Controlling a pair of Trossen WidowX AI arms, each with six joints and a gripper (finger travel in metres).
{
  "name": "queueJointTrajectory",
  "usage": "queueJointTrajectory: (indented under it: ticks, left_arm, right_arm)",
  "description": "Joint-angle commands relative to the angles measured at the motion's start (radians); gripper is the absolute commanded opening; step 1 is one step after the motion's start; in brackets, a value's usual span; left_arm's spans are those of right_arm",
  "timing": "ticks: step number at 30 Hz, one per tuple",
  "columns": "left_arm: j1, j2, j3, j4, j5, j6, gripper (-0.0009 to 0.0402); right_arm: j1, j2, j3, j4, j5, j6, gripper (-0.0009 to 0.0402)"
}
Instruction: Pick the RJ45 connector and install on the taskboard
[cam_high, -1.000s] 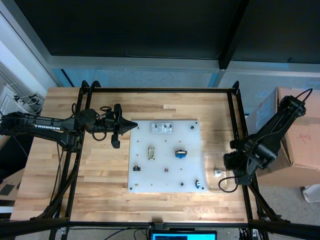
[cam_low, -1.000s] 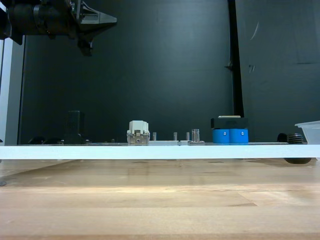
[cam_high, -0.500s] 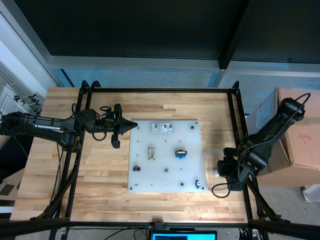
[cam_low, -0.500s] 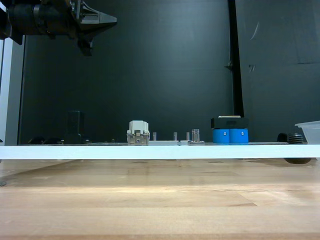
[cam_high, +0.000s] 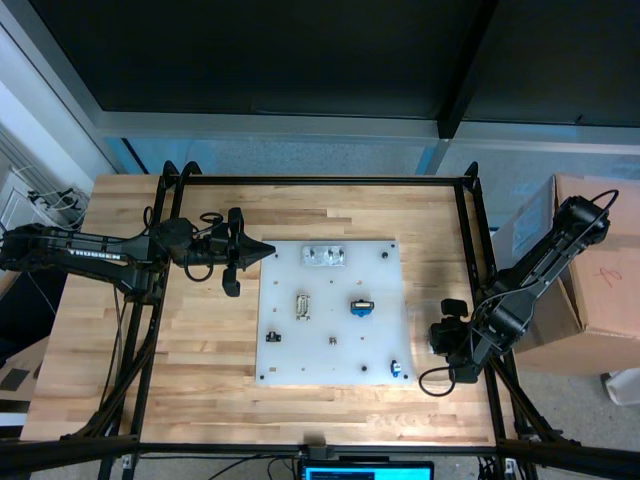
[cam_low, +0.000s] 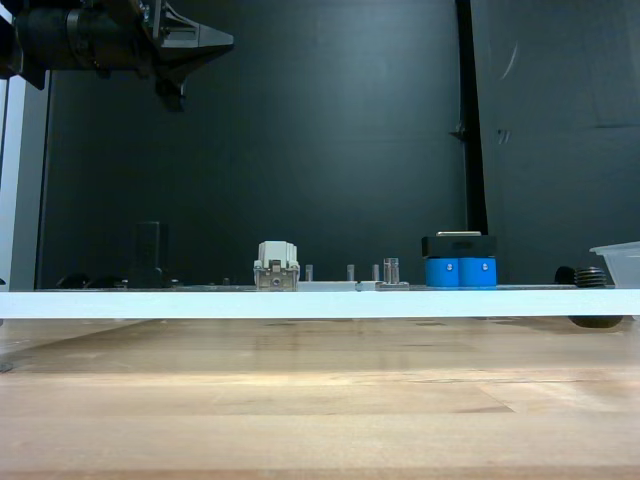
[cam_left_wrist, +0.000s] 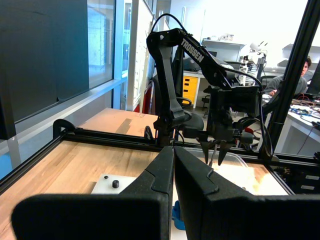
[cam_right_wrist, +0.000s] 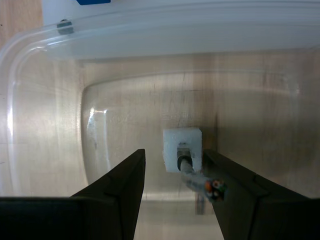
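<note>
Right wrist view: connector (cam_right_wrist: 182, 150) free in bin (cam_right_wrist: 30, 100), right gripper (cam_right_wrist: 172, 156) open over it. Left gripper (cam_left_wrist: 173, 150) closed above board's (cam_high: 330, 370) far-left corner. Pick, install pending.

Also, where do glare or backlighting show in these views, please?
Right wrist view: glare streaks the clear bin, where the RJ45 connector lies free between the open right gripper's fingers. Left wrist view: the bright room leaves the shut left gripper a dark silhouette. High view: the taskboard glares white, left gripper at its left edge, right gripper over the bin. Low view: black backdrop, no glare.
</note>
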Motion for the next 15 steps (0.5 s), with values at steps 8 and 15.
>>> queueJointTrajectory:
  ticks: [8, 15]
  left_arm:
    - [0.000, 0.000, 0.000, 0.000, 0.000, 0.000, 0.0000]
    - [0.000, 0.000, 0.000, 0.000, 0.000, 0.000, 0.0000]
  right_arm:
    - [0.000, 0.000, -0.041, 0.051, -0.002, -0.004, 0.0086]
    - [0.000, -0.001, -0.043, 0.050, -0.004, -0.026, 0.0007]
